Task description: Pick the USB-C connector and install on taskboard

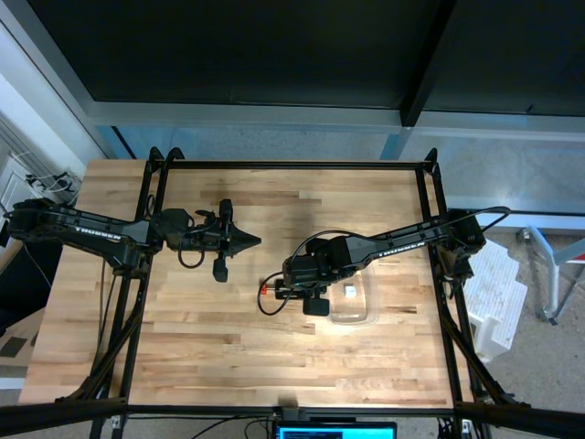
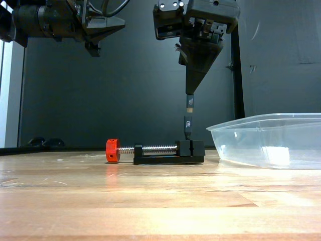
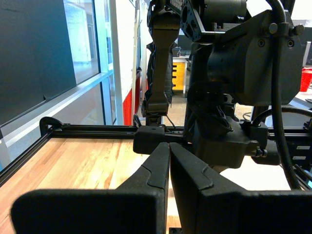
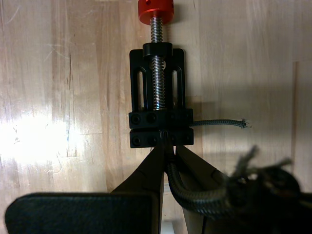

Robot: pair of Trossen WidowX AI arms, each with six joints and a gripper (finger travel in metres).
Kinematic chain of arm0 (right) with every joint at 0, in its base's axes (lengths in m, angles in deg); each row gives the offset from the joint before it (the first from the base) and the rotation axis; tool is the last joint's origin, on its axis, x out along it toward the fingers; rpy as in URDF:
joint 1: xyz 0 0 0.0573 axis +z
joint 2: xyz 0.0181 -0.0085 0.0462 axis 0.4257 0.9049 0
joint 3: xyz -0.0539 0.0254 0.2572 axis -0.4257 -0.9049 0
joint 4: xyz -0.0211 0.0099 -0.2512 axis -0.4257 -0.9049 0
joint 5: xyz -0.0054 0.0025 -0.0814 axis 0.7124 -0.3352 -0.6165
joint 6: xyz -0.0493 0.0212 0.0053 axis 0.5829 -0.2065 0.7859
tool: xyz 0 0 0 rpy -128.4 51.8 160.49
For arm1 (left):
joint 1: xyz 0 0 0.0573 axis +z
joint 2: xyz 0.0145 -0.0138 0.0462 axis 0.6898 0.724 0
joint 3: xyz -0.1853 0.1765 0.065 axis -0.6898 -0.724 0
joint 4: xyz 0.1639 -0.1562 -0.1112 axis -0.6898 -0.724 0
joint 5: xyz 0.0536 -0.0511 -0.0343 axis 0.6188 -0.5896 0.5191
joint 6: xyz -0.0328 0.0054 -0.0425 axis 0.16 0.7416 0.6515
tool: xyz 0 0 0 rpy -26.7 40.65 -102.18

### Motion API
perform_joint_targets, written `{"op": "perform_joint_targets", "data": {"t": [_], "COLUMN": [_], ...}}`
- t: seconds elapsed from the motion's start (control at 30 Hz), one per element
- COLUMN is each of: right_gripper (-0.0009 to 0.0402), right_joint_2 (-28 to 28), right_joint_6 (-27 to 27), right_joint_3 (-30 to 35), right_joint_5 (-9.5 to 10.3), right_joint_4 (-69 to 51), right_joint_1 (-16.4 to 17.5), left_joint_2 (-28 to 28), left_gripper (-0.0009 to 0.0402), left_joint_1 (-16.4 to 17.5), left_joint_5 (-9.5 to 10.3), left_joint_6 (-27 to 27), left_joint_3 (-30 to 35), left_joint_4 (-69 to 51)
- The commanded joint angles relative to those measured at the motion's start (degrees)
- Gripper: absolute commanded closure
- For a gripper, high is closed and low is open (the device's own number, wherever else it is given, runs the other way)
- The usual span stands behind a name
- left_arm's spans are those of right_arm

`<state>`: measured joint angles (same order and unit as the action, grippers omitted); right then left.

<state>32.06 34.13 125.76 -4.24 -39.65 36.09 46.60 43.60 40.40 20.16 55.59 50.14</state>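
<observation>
At the left, the left gripper (image 1: pixel 249 241) hangs high over the pale plank table (image 1: pixel 183 347). Its tapered black fingers are pressed together on nothing, well apart from everything on the wood, with open planks below and around it. Toward the middle sits the taskboard (image 2: pixel 168 151), a small black slotted block. A red-orange round knob (image 2: pixel 113 150) on a shiny threaded screw sits at its left end, with free wood to its left and near side. From the block's right end rises a thin dark upright part (image 2: pixel 187 126). Directly above it the right gripper (image 2: pixel 189 92) points straight down, its pincer clamped on the USB-C connector (image 2: pixel 189 103), a tiny dark plug with a paler lower tip. Whether that tip touches the upright part is hard to tell. From above, the arm hides most of the block. A frayed braided cord (image 4: pixel 217 123) sticks out beside the block. Near the block's right lies a clear plastic tray (image 2: pixel 241 143), cut off at the low view's edge, holding a small white square piece (image 1: pixel 350 292).
</observation>
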Motion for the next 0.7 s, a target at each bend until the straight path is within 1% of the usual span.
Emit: {"op": "perform_joint_targets", "data": {"t": [0.03, 0.5, 0.7], "right_gripper": [0.0393, 0.0393, 0.0393], "right_joint_2": [-0.3, 0.3, 0.3], "right_joint_6": [-1.0, -3.0, -3.0], "right_joint_3": [0.3, 0.3, 0.2], "right_joint_5": [-0.22, -0.24, -0.24], "right_joint_4": [0.3, 0.7, 0.7], "right_joint_1": [0.0, 0.0, 0.0], "left_joint_2": [0.0, 0.0, 0.0], "left_gripper": [0.0393, 0.0393, 0.0393], "left_joint_1": [0.0, 0.0, 0.0], "left_joint_5": [-0.02, -0.02, -0.02], "left_joint_6": [0.0, 0.0, 0.0], "left_joint_3": [0.0, 0.0, 0.0], "left_joint_4": [0.0, 0.0, 0.0]}}
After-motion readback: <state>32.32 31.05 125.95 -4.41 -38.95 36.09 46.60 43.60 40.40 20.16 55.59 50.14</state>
